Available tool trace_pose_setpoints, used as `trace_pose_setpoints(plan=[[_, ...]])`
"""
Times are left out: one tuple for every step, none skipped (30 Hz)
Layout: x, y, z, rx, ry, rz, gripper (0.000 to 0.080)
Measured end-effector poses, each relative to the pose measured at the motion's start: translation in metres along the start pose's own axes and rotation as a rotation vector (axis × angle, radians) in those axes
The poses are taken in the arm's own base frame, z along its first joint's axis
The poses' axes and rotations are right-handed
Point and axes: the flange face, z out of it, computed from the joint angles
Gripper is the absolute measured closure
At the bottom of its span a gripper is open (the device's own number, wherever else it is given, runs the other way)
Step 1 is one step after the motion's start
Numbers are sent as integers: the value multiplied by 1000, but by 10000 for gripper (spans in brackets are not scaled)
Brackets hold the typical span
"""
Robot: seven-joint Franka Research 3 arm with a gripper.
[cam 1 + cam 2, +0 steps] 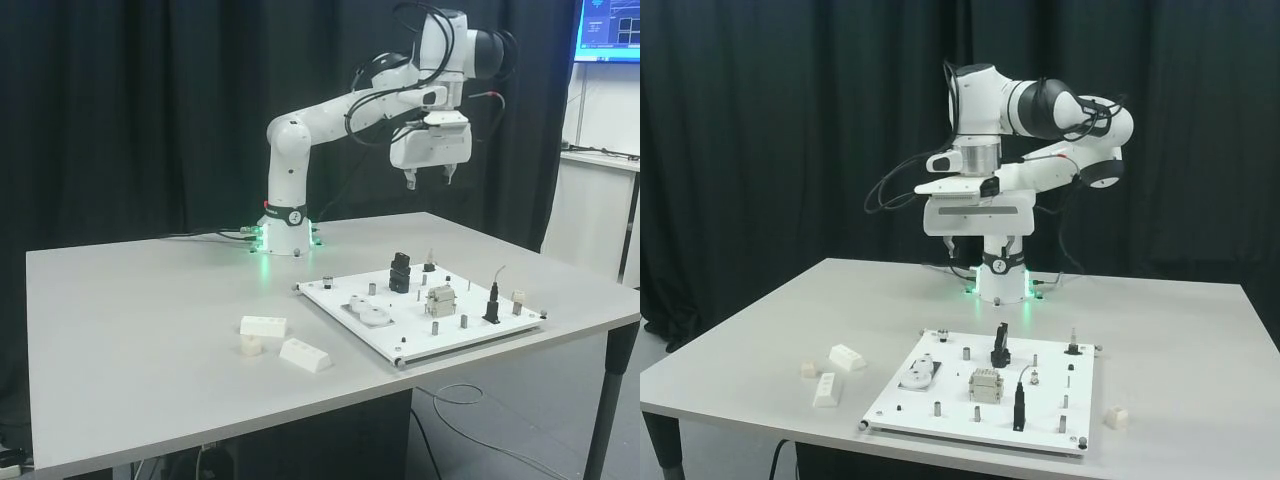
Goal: Remove USB.
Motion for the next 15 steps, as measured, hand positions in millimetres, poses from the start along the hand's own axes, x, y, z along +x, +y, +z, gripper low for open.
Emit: trace_pose_setpoints(plan=[[0, 0, 0, 3, 0, 3, 3], [0, 1, 0, 6, -1, 7, 3], [0, 1, 0, 8, -1, 11, 3], [1, 2, 0, 10, -2, 16, 3], [1, 2, 0, 11, -2, 19, 3], [1, 2, 0, 13, -2, 23, 3], [1, 3, 0, 14, -2, 28, 3], [1, 3, 0, 15, -2, 32, 3], [1, 3, 0, 16, -2, 35, 3], [1, 4, 0, 18, -2, 37, 3], [1, 4, 0, 19, -2, 39, 3], [1, 4, 0, 21, -2, 40, 3], [1, 4, 0, 23, -2, 41, 3], [1, 4, -1, 26, -2, 42, 3], [1, 3, -1, 28, -3, 43, 3]])
